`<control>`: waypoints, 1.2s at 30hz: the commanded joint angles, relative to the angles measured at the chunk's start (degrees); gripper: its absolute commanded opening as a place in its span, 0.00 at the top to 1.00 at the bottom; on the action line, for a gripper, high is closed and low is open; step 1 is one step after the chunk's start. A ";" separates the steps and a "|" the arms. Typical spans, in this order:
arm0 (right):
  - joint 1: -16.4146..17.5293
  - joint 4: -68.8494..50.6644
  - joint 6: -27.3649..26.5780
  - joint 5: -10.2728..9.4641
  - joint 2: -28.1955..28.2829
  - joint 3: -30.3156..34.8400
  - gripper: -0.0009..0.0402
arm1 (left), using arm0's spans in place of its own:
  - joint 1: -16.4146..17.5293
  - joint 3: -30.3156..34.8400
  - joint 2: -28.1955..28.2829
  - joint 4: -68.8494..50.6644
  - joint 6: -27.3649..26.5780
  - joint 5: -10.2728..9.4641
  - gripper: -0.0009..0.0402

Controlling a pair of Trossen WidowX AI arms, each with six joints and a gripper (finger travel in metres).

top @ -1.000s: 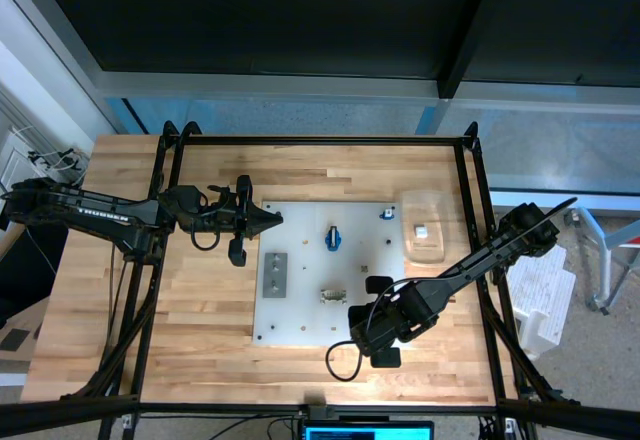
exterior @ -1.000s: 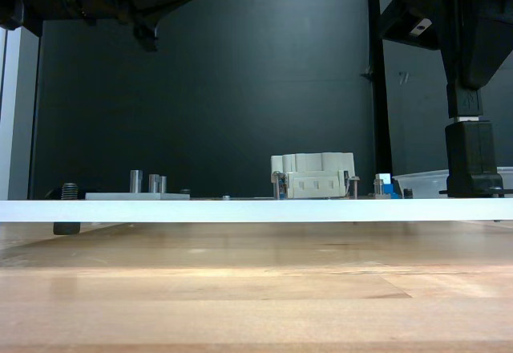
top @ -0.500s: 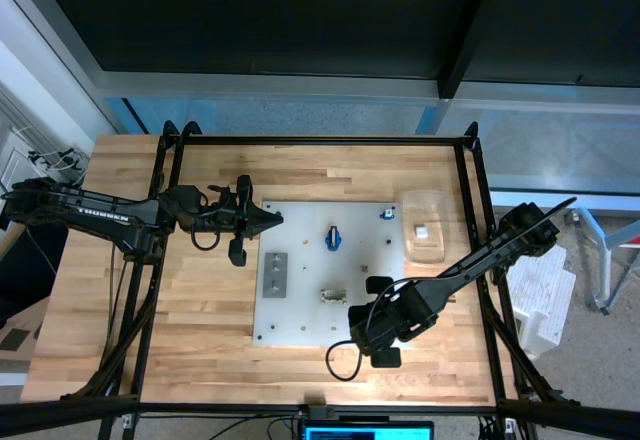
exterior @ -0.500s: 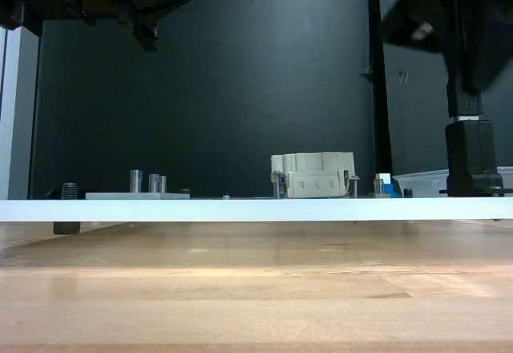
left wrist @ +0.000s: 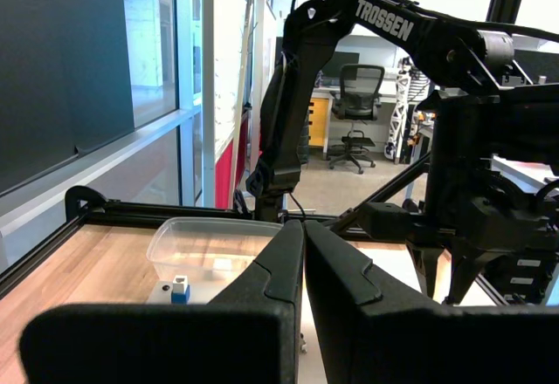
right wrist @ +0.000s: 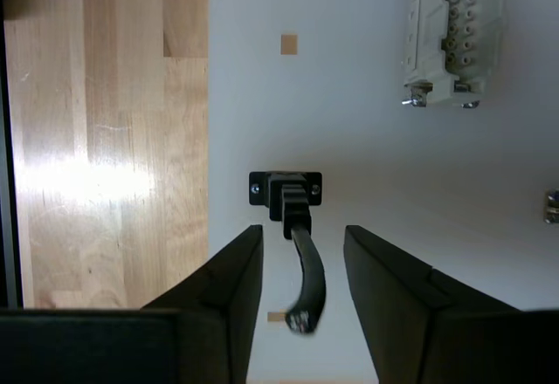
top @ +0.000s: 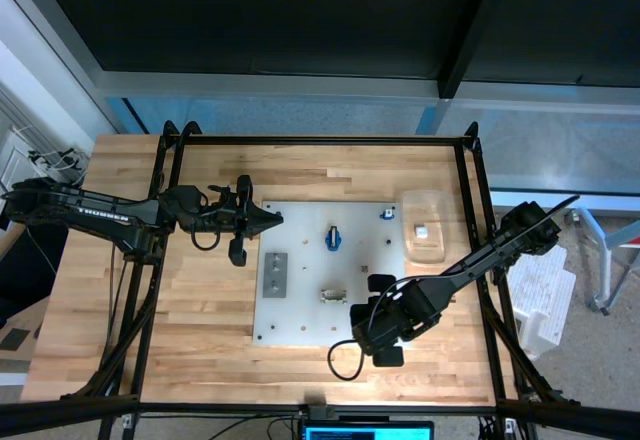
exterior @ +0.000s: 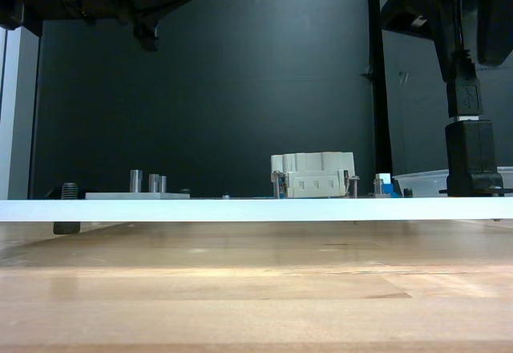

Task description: Pick the USB connector and install on taskboard

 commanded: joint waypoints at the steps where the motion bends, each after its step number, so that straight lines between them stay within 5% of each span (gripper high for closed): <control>1: 0.04 0.00 -0.07 0.20 -1.55 0.24 0.61 | 0.02 0.00 0.00 0.00 0.02 0.02 0.98; 20: 0.00 -3.63 -1.68 0.02 -6.75 0.24 0.58 | 0.00 0.02 0.00 0.00 0.02 0.02 0.98; 36: -6.05 -4.96 -6.19 0.13 -13.73 -3.23 0.98 | 0.00 0.02 0.00 0.00 0.02 0.02 0.98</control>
